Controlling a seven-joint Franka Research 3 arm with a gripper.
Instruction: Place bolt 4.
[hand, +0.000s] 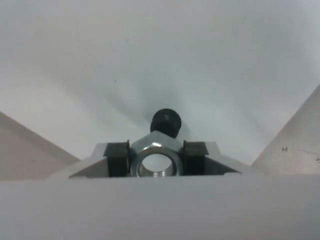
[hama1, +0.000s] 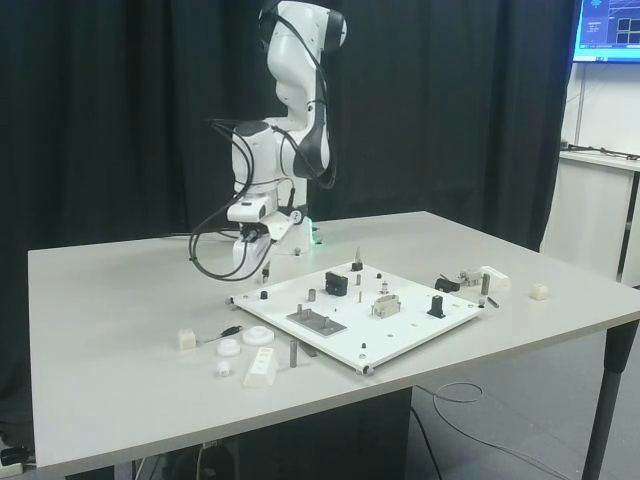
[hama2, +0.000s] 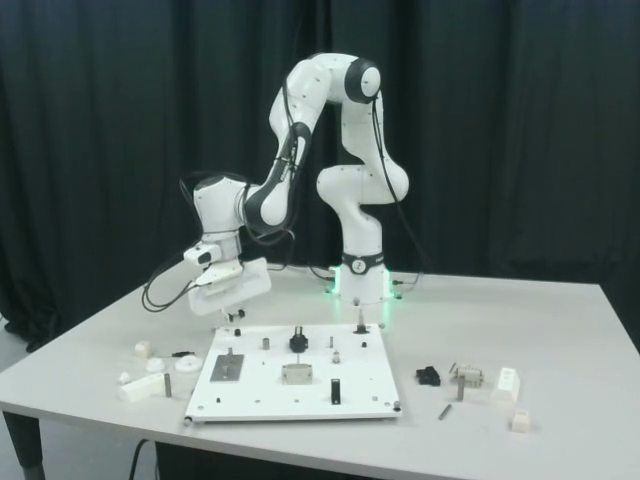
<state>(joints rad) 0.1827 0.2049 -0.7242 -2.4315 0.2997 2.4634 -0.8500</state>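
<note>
Gripper hangs low over the white board's far corner, at about ten o'clock from the board's middle in the second room view. Its black pads pinch a grey hex bolt, and directly beneath sits a small black knob on the board.

A bright metal hex-headed bolt, its faces catching a glossy sheen and its bore showing fine threads, sits between matt black rubbery-looking pads on the hand, whose fingers look like smooth brushed metal. The arm's white shell looks like glossy plastic. The white board is smooth; the grey counter is matt.
</note>
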